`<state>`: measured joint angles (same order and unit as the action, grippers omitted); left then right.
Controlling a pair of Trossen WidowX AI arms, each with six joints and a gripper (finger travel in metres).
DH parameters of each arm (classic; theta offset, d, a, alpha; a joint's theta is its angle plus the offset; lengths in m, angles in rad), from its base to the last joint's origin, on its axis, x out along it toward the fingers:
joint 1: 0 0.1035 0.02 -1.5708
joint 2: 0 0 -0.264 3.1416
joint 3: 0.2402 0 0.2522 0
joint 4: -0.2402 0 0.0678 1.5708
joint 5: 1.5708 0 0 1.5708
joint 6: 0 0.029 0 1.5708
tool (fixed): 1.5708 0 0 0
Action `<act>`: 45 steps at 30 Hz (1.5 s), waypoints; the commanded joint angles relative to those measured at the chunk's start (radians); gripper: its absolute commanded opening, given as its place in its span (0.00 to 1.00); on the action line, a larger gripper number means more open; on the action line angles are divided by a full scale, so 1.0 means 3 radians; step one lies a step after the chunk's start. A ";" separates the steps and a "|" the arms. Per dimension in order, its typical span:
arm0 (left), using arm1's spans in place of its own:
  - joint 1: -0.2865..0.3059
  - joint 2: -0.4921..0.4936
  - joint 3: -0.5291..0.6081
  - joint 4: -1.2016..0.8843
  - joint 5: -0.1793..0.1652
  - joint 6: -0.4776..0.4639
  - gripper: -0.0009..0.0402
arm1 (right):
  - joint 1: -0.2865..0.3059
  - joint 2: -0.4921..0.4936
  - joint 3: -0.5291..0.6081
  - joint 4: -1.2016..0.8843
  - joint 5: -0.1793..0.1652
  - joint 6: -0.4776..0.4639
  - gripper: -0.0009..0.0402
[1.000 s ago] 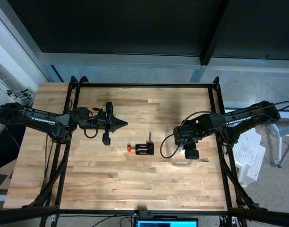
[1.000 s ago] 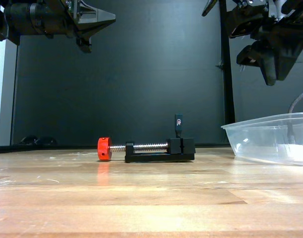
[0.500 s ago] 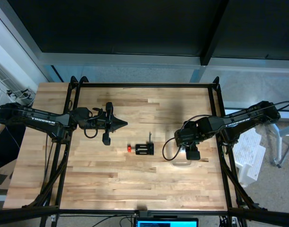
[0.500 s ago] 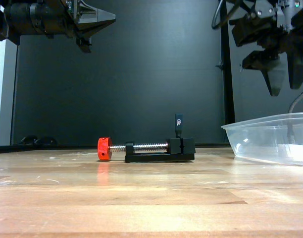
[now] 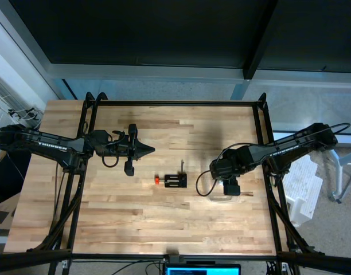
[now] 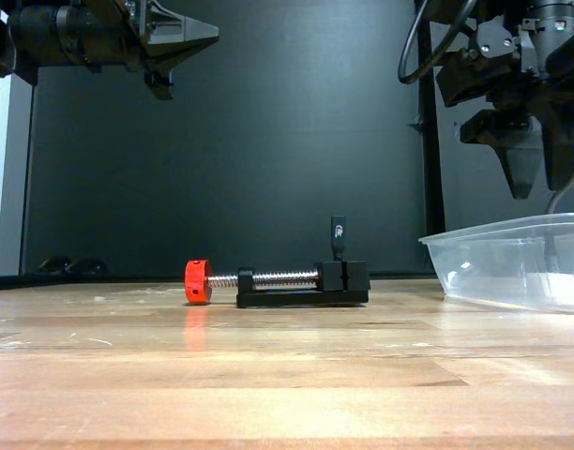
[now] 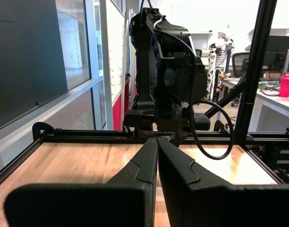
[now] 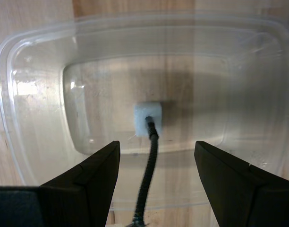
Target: Pick the USB-C connector and install on taskboard
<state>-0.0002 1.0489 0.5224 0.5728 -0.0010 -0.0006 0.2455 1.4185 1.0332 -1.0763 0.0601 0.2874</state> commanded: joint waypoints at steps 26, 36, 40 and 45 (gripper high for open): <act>0.0001 0.0001 0.0001 0.0001 0.0001 0.0000 0.02 | 0.0043 0.0102 -0.0432 0.0552 0.0092 0.0037 0.56; 0.0000 0.0001 0.0001 0.0001 0.0001 0.0000 0.02 | 0.0042 0.0102 -0.0470 0.0565 0.0088 0.0037 0.56; 0.0001 0.0001 0.0001 0.0001 0.0001 0.0000 0.02 | 0.0042 0.0102 -0.0495 0.0586 0.0089 0.0038 0.56; 0.0000 0.0001 0.0001 0.0001 0.0001 0.0000 0.02 | 0.0041 0.0102 -0.0495 0.0607 0.0090 0.0062 0.52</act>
<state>-0.0002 1.0489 0.5228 0.5728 -0.0006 -0.0010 0.2577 1.4487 0.8845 -0.8948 0.0868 0.3046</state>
